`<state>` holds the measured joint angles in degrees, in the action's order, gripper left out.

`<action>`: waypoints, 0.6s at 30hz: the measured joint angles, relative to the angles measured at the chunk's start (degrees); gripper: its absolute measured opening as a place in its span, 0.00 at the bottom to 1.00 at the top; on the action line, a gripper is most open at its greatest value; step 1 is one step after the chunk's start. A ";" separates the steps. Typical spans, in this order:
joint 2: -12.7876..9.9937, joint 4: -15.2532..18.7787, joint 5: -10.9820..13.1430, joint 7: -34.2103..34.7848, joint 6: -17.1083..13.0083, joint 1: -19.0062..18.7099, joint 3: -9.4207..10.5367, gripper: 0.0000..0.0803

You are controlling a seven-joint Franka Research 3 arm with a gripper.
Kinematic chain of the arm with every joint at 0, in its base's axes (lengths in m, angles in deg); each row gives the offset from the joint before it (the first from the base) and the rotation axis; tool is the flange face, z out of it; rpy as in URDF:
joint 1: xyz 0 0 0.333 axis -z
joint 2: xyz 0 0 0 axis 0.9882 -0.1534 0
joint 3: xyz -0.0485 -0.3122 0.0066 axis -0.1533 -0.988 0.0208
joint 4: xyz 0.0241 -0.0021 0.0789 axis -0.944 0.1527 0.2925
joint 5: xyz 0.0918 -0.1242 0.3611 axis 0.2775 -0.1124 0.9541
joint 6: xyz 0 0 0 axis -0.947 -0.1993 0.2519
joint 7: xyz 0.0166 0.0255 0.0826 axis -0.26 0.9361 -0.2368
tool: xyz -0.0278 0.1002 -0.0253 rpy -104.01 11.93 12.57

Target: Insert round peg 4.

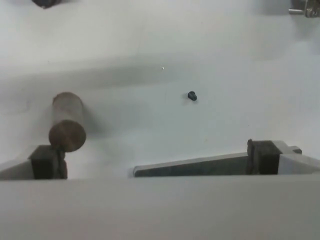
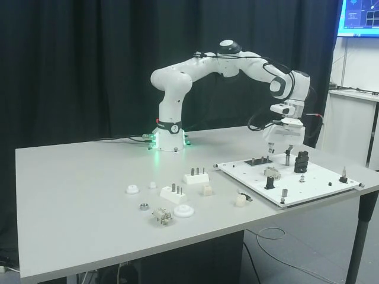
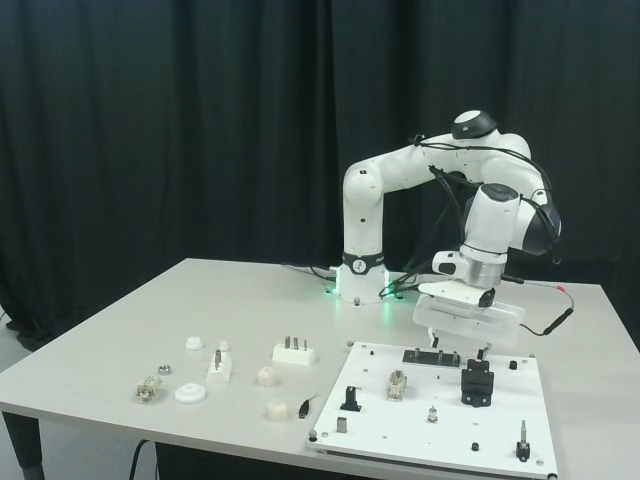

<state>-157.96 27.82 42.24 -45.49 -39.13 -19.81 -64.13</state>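
The hand hangs over the far edge of the white assembly board, fingers spread wide and gripping nothing. The round peg stands upright on the board just beside one fingertip, not between the two. Judging by this, the hand needs shifting sideways to straddle the peg.

The white arm hangs its claw just above the white board; whether it holds anything is unclear.

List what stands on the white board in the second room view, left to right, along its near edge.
Small post → black bracket → grey connector block → small upright pin → black screw → black-based peg, all on the white board.
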 joint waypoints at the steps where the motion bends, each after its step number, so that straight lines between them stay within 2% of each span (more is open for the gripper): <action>1: 0.00 0.00 0.00 0.00 -0.01 0.00 0.00 1.00; 18: 0.00 -0.03 0.46 0.00 -1.15 -0.05 0.73 1.00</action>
<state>-157.97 27.79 42.70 -45.49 -40.29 -19.86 -63.39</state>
